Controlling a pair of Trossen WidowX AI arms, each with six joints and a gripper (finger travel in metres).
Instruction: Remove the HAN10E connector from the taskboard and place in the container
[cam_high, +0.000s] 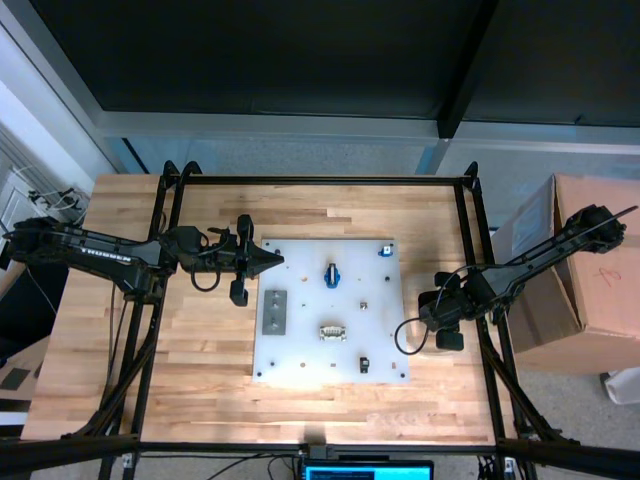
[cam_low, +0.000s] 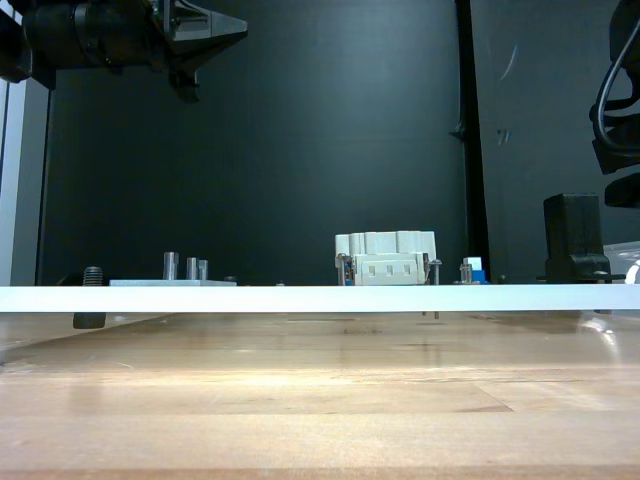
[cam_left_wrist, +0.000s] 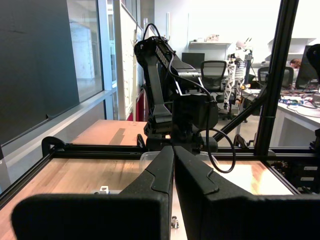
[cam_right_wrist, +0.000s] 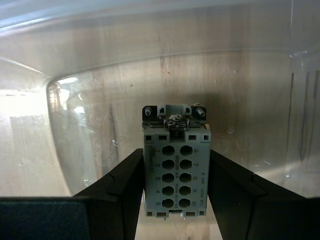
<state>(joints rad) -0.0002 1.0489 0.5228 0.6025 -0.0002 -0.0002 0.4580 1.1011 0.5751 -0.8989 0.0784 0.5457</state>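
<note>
In the right wrist view the grey HAN10E connector (cam_right_wrist: 176, 170) shows its numbered hole face and sits upright between the black fingers (cam_right_wrist: 125, 185) of my right gripper (cam_right_wrist: 176, 156), which is shut on it. It hangs over the floor of a clear plastic container (cam_right_wrist: 75, 125). From above, my right gripper (cam_high: 440, 320) is off the right edge of the white taskboard (cam_high: 300, 350). My left gripper (cam_high: 278, 258) is shut and empty, raised over the board's back left corner, with its fingertips (cam_left_wrist: 167, 155) pressed together.
A pale connector block (cam_high: 332, 331) (cam_low: 385, 262) stands seated on the board. A grey plate with pegs (cam_high: 274, 311), a blue part (cam_high: 332, 275) and small black parts (cam_high: 365, 363) are also on it. A cardboard box (cam_high: 585, 270) stands at the right.
</note>
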